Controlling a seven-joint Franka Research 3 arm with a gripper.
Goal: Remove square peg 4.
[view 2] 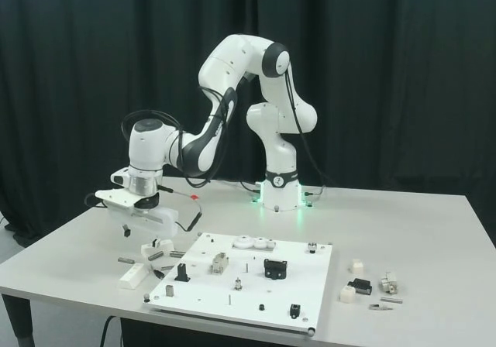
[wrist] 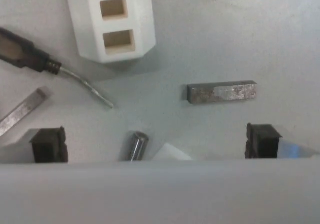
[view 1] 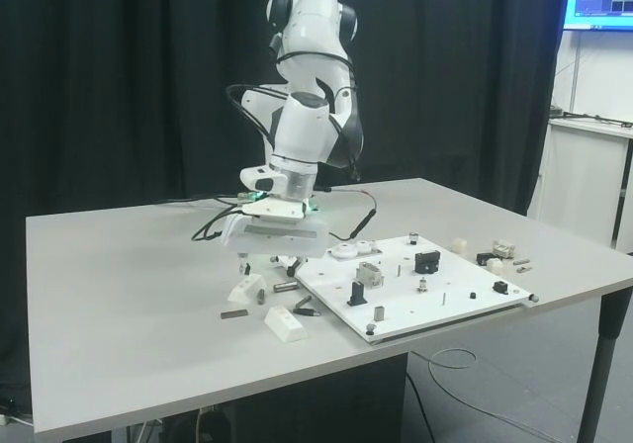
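- The gripper (wrist: 155,144) is hovering just above the grey tabletop (wrist: 240,34), its two black fingertips (wrist: 49,145) standing wide apart and holding nothing.
- The square peg (wrist: 222,92), a short grey metal bar, is lying flat on the tabletop just ahead of the gripper, nearer to one fingertip than to the other, and touching neither.
- The white block (wrist: 112,21) with two square sockets is sitting further ahead of the gripper; both sockets are looking empty, so I judge the peg to be out of its holder already.
- A second flat bar (wrist: 22,111) and a small round pin (wrist: 136,145) are lying close by; the pin is sitting between the fingertips, and a black-handled tool (wrist: 30,56) is lying off to one side.
- If the peg is still to be carried off, the gripper would be doing well to centre over the bar's middle, turn so the fingers are closing across its narrow width, and come down without nudging the pin.
- In both room views the arm is reaching down beside the white board (view 1: 435,300) that is carrying the other fittings.
- No brand, label or number is readable on the peg, the block or the board; which peg is "4" cannot be told.
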